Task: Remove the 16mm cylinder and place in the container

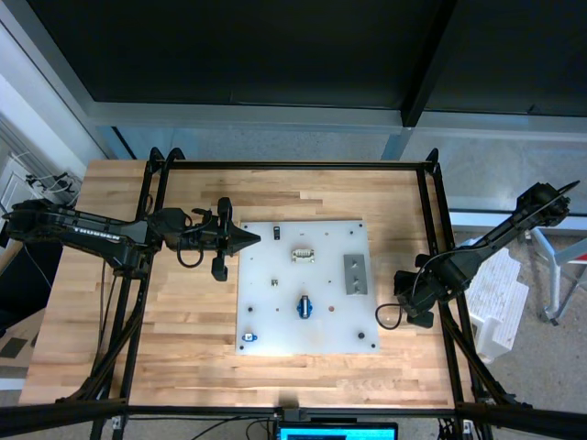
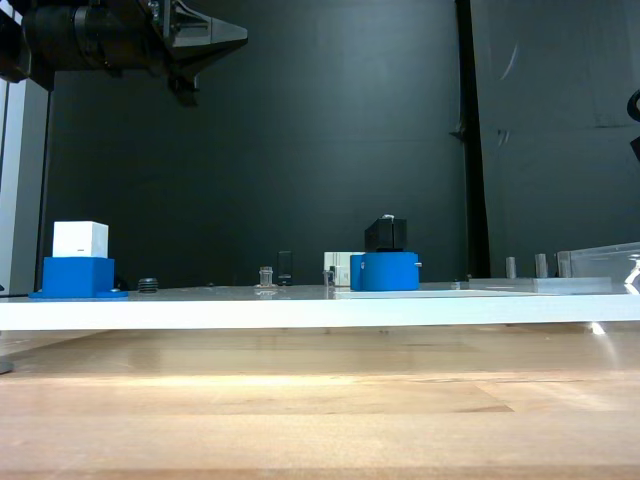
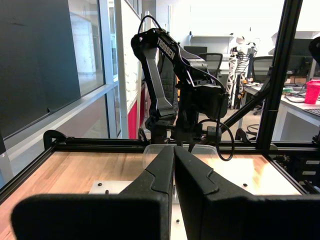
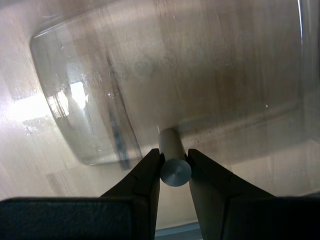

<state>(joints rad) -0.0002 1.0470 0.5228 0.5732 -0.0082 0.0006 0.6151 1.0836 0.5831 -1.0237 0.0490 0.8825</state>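
Holding now: the right gripper (image 4: 174,154) is clamped on the 16mm cylinder (image 4: 175,171), one finger on each side of its round flank, off the right edge of the task board (image 1: 275,321).
Cylinder's place: out of the board and hanging over the container (image 4: 60,100). Its far end points down toward the tub's floor, close to one wall. Whether it touches the floor cannot be told.
Container: a clear tub on the wooden table beside the board, with nothing else visible inside it.
Handling: a solid metal peg, so it is probably stiff, dense for its size and in no way fragile. The smooth curved side looks slippery against hard fingers.
Where to hold: across the diameter near the upper end, as it is held now. This leaves the lower length free to drop straight.
Release: best let go low and away from the wall. In my judgement a round peg may bounce or roll on hard plastic, and the light tub could shift.
Left gripper (image 3: 174,150): fingers pressed together on nothing, raised above the board's left edge, well apart from the work.
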